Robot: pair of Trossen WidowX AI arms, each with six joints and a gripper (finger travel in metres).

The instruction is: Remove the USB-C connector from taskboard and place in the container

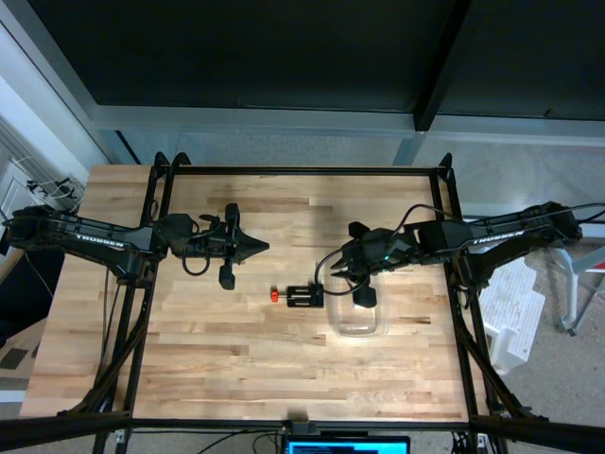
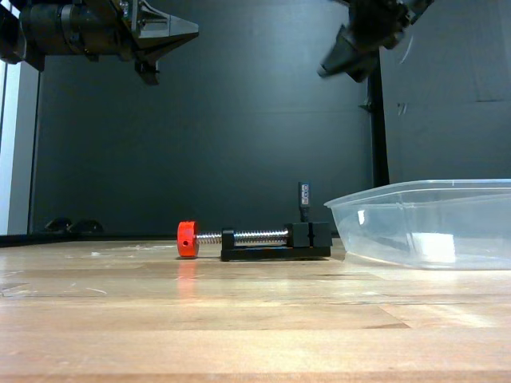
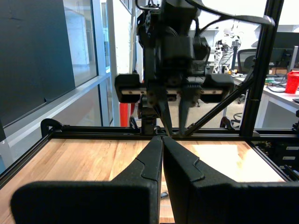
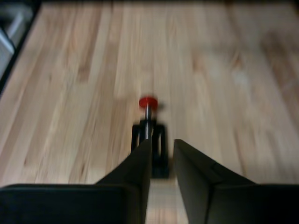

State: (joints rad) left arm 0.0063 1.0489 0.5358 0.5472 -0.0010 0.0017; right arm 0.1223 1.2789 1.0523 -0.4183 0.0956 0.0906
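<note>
The left arm (image 1: 85, 236) and right arm (image 1: 510, 227) were matte black with white lettering (image 1: 99, 241) and looping black cables (image 1: 194, 263). Above the tabletop (image 1: 236, 350), the left gripper (image 1: 266, 247) and right gripper (image 1: 333, 271) had wedge-shaped fingers (image 3: 145, 163).

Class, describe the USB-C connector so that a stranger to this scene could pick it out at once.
On the wooden table sits the clear container; beside it lies the black taskboard, with the right claw hovering above them and the left claw held high further left. The USB-C connector is the thin stick standing upright at the taskboard's container end, opposite the red knob.
</note>
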